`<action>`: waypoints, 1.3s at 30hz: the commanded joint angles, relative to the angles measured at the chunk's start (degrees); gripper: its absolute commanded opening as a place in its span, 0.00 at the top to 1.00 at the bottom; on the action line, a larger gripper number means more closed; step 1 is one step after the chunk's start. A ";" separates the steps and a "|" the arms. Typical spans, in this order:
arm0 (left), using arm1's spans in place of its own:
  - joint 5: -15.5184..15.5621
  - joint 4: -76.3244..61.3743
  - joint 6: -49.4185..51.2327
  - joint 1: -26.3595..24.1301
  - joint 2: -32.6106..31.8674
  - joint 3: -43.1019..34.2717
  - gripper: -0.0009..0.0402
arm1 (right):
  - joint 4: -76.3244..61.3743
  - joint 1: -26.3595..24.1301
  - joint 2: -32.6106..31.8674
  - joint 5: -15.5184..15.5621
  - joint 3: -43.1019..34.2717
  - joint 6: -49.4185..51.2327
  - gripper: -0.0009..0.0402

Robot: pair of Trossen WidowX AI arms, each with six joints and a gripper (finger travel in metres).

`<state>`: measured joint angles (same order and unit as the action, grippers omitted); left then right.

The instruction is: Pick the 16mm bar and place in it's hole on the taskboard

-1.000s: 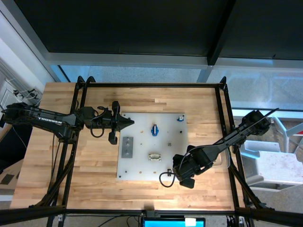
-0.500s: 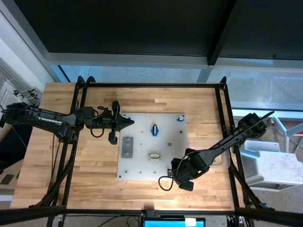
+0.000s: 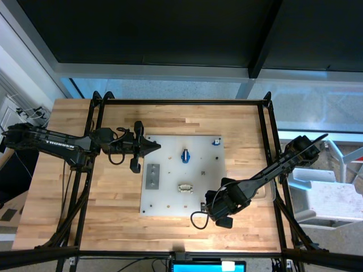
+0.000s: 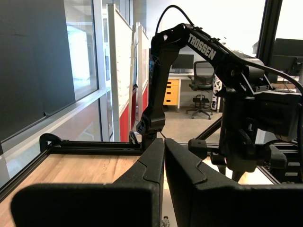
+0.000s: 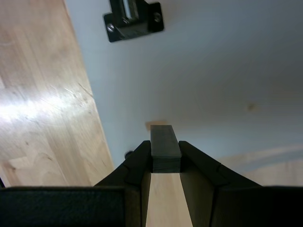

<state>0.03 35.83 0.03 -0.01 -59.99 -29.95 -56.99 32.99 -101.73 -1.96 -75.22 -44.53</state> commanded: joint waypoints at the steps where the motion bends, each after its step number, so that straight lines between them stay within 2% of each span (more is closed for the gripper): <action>1: -0.02 0.00 -0.02 0.00 0.00 0.00 0.98 | 0.70 0.00 -0.48 0.02 0.24 0.07 0.98; 33: -0.02 0.00 0.00 0.00 0.00 0.00 0.98 | 1.03 0.00 -0.92 0.09 0.52 -0.09 0.98; 39: -0.02 0.00 -0.02 0.02 0.00 0.00 0.98 | 1.01 -0.02 -0.92 0.09 0.52 -0.09 0.94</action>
